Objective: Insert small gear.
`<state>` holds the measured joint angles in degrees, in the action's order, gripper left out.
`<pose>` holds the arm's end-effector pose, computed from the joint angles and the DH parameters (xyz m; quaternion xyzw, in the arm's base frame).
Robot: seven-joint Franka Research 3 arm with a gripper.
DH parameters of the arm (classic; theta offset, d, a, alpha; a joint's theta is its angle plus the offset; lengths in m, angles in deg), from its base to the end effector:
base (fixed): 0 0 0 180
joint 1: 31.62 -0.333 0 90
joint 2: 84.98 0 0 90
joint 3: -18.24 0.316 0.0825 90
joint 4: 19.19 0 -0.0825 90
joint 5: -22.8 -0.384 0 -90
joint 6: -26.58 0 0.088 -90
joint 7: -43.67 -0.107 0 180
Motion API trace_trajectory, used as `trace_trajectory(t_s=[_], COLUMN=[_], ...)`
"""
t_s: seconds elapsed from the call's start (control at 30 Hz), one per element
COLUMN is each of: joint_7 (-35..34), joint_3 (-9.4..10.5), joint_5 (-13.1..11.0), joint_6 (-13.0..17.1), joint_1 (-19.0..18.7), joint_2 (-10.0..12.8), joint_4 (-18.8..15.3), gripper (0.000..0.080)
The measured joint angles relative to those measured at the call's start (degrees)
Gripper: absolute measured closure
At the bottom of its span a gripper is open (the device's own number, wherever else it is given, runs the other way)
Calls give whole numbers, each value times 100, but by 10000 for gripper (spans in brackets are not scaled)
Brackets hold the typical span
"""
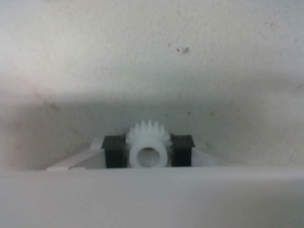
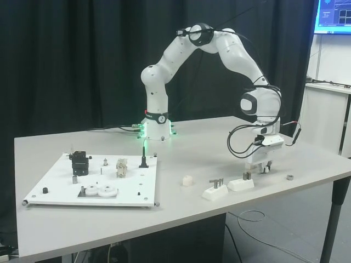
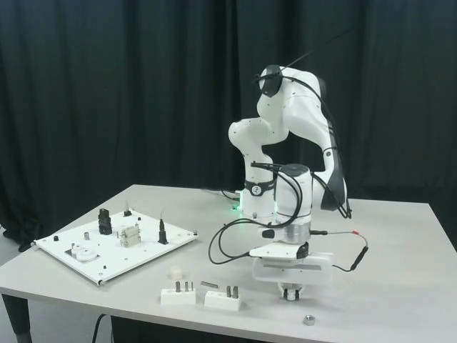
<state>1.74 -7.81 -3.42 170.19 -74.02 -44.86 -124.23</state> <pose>0.6181 0.1977 0.1845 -0.9376 0.3456 -0.0342 0.0169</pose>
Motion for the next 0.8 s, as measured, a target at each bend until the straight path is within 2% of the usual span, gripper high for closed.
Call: trace_trajectory(t_s=[0.8], joint_7=[0], joint_3=[-40], joint_5=[92], joint_6=[-28], joint_1=[17], joint_2=[-75], joint_4=[0], gripper=[604])
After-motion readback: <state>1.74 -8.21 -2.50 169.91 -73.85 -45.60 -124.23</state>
